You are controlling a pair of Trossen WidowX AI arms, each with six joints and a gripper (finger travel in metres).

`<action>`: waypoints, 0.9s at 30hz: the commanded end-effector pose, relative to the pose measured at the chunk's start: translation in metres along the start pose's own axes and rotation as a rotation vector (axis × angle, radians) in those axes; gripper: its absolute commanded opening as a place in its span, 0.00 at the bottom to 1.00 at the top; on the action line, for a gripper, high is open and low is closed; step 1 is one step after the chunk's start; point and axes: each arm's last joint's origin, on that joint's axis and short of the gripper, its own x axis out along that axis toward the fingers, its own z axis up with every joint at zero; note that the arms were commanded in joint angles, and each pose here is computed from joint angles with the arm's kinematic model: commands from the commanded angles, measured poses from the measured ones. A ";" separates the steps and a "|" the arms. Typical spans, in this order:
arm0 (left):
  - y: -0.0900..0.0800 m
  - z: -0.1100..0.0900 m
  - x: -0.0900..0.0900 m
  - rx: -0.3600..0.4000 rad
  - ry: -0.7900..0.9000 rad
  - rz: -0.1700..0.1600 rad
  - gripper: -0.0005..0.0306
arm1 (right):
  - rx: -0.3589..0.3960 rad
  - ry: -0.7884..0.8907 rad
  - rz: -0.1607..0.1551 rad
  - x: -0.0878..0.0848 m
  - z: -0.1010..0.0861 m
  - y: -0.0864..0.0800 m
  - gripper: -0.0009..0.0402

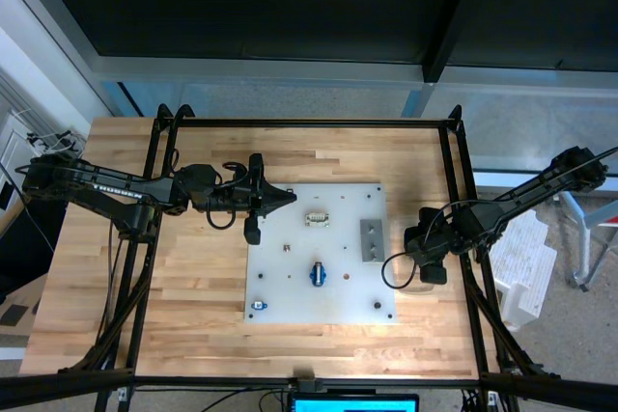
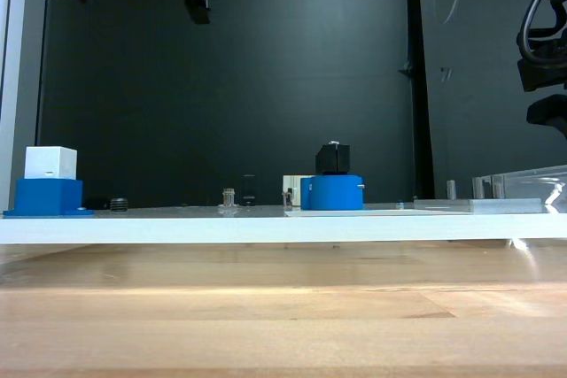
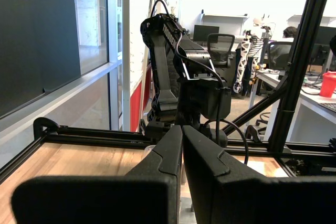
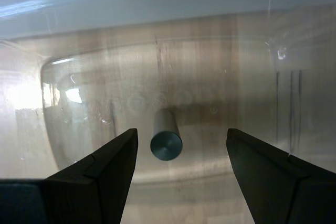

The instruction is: Pick the 16mm cylinder and install on the taskboard

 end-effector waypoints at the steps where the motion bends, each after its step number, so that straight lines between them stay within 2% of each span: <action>1: 0.000 0.000 0.000 0.000 0.000 -0.001 0.02 | -0.005 0.007 -0.004 0.002 0.000 0.001 0.57; 5: 0.000 0.000 0.000 0.000 0.000 0.000 0.02 | -0.022 0.039 -0.016 0.008 0.002 0.003 0.52; 10: 0.000 0.000 0.000 0.000 -0.001 0.000 0.02 | -0.041 0.075 -0.017 0.014 0.003 0.006 0.49; 17: 0.000 0.000 0.000 0.000 0.000 0.000 0.02 | -0.044 0.075 -0.017 0.014 0.002 0.006 0.45; 27: 0.000 0.000 0.000 0.000 0.000 0.000 0.02 | -0.046 0.069 -0.014 0.014 0.003 0.007 0.44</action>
